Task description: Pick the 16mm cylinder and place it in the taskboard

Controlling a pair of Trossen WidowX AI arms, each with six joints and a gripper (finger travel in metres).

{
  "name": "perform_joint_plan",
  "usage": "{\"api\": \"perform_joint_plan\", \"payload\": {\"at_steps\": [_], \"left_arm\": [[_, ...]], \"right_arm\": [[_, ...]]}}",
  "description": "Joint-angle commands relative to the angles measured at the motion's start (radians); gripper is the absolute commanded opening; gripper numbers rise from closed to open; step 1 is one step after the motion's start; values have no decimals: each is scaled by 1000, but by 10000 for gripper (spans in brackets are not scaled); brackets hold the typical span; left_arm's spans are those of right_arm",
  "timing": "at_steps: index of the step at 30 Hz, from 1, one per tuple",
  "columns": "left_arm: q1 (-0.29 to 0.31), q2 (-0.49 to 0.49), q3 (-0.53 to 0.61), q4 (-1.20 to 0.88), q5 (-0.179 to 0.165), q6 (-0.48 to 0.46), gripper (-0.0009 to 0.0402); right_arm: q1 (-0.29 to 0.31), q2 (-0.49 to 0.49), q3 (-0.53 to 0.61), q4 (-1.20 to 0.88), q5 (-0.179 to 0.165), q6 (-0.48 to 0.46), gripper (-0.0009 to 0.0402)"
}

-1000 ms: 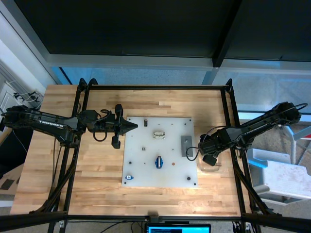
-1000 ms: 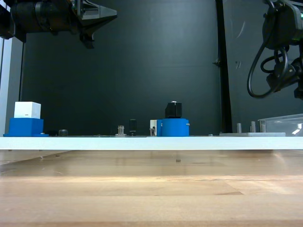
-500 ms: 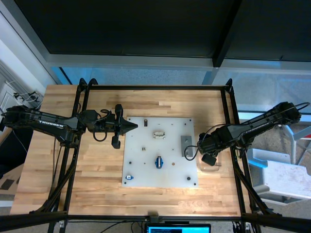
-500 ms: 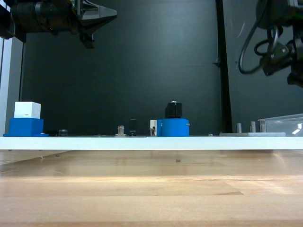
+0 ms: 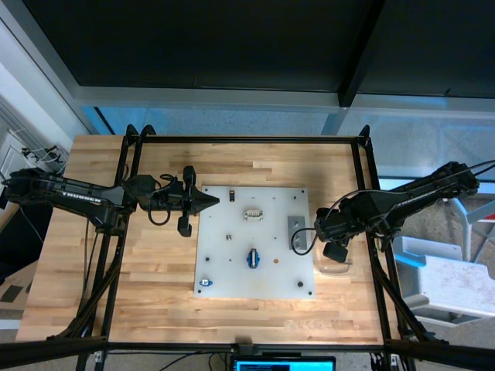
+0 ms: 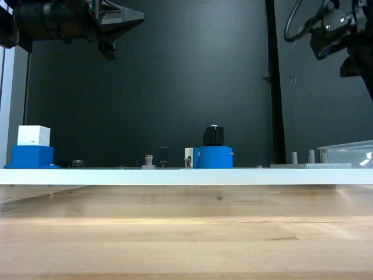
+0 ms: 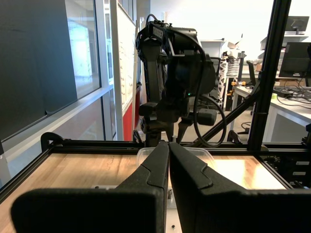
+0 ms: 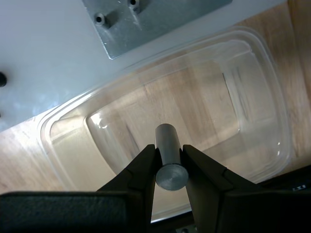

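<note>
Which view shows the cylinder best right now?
Right wrist view: the cylinder sits clamped in the right gripper, above the tray. High and low views don't show it. Left wrist view shows only the right arm beyond the shut left gripper, parked at the left edge of the taskboard.

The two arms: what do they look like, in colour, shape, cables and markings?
Both arms are black and slender, each with a looping black cable near the wrist. The left arm carries white lettering. The left tool, above the board's left edge, and the right tool, above the clear tray, end in two tapered black fingers.
</note>
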Motion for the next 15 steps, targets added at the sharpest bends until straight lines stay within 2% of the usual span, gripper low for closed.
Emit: {"api": "perform_joint_plan", "payload": {"at_steps": [1,7,15], "left_arm": [[0,0,0,0,0,0,0],[0,0,0,0,0,0,0],[0,0,0,0,0,0,0]], "right_arm": [[1,0,22,-20,0,-32,45],[2,0,32,-24,-24,-35,45],[3,3,31,-24,-23,-66,45]]}}
